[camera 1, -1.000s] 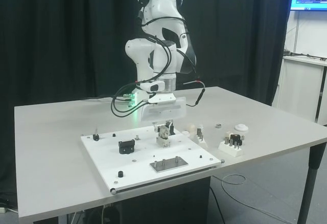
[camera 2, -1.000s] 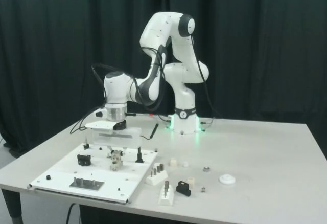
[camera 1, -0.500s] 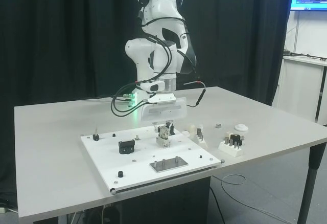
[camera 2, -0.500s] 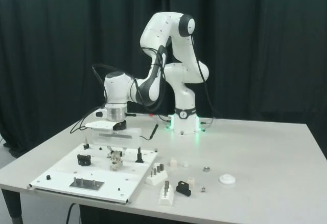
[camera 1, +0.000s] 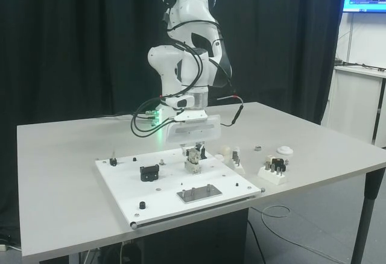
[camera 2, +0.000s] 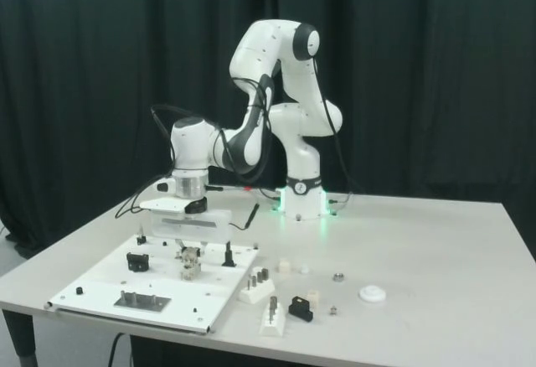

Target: Insert waterproof.

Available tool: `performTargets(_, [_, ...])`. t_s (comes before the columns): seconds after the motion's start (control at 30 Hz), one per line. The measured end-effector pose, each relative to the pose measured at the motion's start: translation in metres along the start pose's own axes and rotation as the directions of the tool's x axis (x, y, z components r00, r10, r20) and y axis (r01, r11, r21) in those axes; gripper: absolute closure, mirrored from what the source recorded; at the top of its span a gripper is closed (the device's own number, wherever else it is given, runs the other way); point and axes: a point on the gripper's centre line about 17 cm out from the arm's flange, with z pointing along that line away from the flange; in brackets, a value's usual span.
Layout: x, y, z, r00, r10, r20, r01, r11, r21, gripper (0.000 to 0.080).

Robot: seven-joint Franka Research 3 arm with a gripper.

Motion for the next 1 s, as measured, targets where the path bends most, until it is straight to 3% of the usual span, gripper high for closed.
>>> performTargets(1.0, [0.0033,0.0063,0.0003,1.0,0.015,-0.016,-0.015,1.0,-0.012,0.0493])
